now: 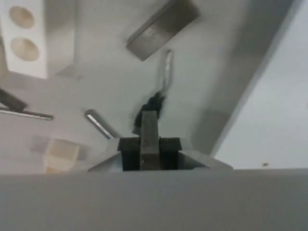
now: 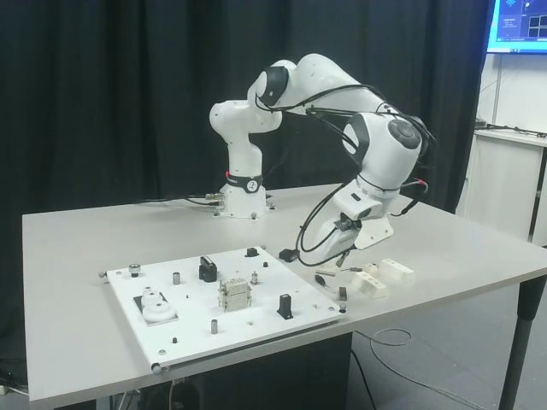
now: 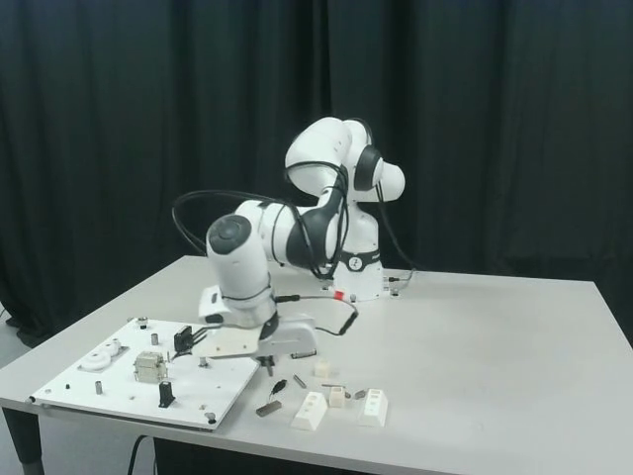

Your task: Place square peg 3.

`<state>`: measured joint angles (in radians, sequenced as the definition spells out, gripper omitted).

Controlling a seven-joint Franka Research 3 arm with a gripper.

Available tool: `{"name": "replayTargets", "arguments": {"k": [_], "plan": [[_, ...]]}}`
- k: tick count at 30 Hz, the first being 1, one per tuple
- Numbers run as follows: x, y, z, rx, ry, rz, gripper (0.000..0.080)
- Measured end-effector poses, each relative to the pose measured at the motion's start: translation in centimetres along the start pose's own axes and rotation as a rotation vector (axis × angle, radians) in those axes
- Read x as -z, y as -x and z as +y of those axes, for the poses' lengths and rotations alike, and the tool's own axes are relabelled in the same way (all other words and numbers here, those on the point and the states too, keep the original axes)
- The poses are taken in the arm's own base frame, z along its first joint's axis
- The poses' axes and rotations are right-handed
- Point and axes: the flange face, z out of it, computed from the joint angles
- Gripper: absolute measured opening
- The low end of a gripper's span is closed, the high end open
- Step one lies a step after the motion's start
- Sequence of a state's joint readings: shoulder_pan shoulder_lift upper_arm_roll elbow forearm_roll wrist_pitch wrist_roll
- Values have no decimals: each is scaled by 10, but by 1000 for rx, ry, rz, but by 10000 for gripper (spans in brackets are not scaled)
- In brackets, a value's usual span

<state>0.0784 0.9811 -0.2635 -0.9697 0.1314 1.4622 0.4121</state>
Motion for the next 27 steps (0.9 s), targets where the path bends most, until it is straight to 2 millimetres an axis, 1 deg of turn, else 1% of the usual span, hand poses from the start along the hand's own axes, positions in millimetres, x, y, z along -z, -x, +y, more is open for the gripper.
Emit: {"name": "replayTargets", "arguments": {"k": [7, 14, 21, 27], "plan": [[-20, 18, -16, -11, 42, -39, 75], [-35, 34, -27, -22, 62, -36, 75], [-45, 48, -29, -19, 53, 0, 75], [-47, 58, -26, -15, 30, 40, 75]]}}
